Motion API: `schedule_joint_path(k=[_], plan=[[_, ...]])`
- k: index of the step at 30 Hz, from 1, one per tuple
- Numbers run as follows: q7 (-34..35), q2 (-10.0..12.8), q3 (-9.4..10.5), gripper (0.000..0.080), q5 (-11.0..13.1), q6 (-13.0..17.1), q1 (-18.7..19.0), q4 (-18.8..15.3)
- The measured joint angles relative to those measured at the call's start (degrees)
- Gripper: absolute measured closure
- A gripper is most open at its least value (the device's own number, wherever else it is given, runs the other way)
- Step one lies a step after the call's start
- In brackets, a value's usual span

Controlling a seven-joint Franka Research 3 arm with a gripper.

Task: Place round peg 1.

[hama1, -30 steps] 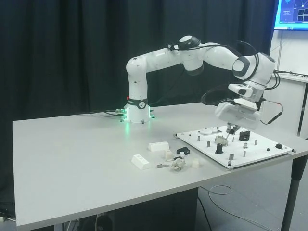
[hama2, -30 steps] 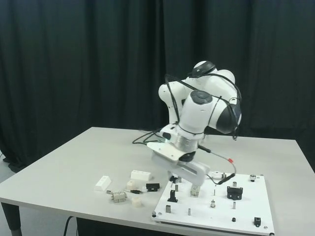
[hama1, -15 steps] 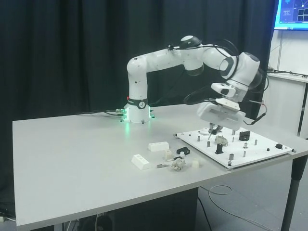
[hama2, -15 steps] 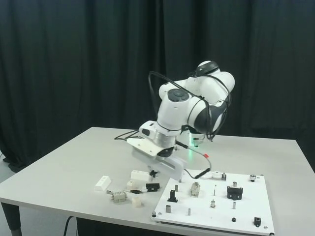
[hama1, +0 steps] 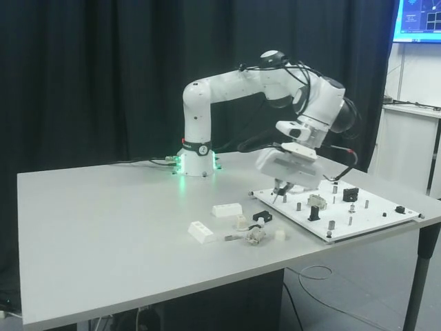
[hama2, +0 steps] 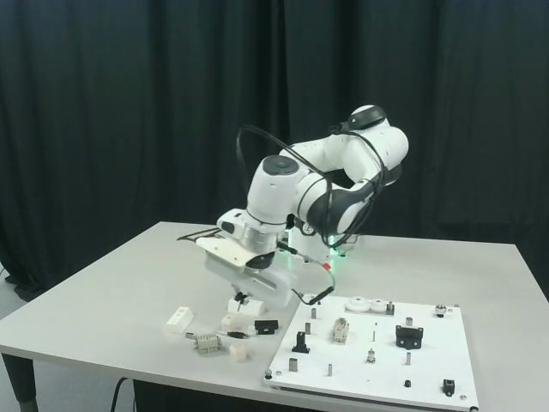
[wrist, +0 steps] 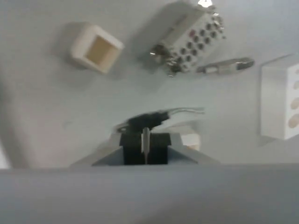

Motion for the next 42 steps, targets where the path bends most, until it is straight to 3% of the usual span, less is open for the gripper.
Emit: schedule_joint_path(k=[25, 42], plan=[[-10.9, 1.0, -0.04, 0.0771, 9.0, 10.1, 3.1, -17.7], [-12.1, 1.2, 1.81, 0.0771, 13.5, 15.3, 4.8, -24.6]])
